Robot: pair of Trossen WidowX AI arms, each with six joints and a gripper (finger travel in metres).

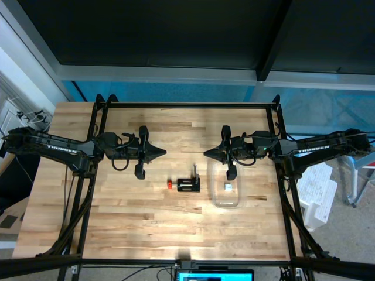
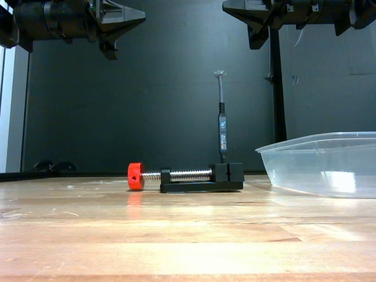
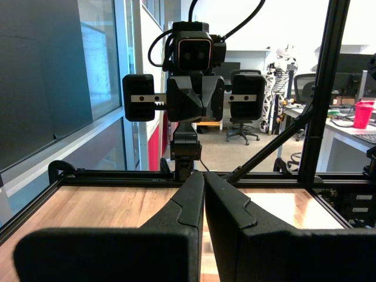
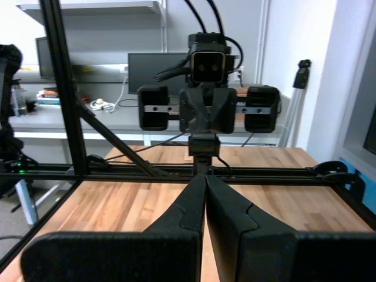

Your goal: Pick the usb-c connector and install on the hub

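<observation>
We find the left tool (image 1: 159,153) high over the desk (image 1: 117,216), left of centre, tip aimed inward. Its fingers are pressed together w/ nothing betw. them. We find the right tool (image 1: 209,153) in mirror posn, right of centre, likewise clenched and empty. The tips face each other, apart, and the low view shows both well above the work. We judge this a neutral ready pose, w/ neither arm engaged on any part.

We take the small pale item lying free in the clear plastic tub (image 1: 218,201) to be the usb-c connector (image 1: 228,187); it is too small to confirm type or orientation. The tub sits just right of the vise, on the right arm's side, so that arm is better placed for the pick, in our judgement.

We take the slim dark upright body to be the hub (image 2: 222,132). Its foot is clamped in a small black vise (image 2: 202,179) w/ red knob (image 2: 135,176), presumably to steady it against insertion force. We cannot tell which face carries the port.

Status: connector clear of hub, ungrasped; pick not yet begun
</observation>
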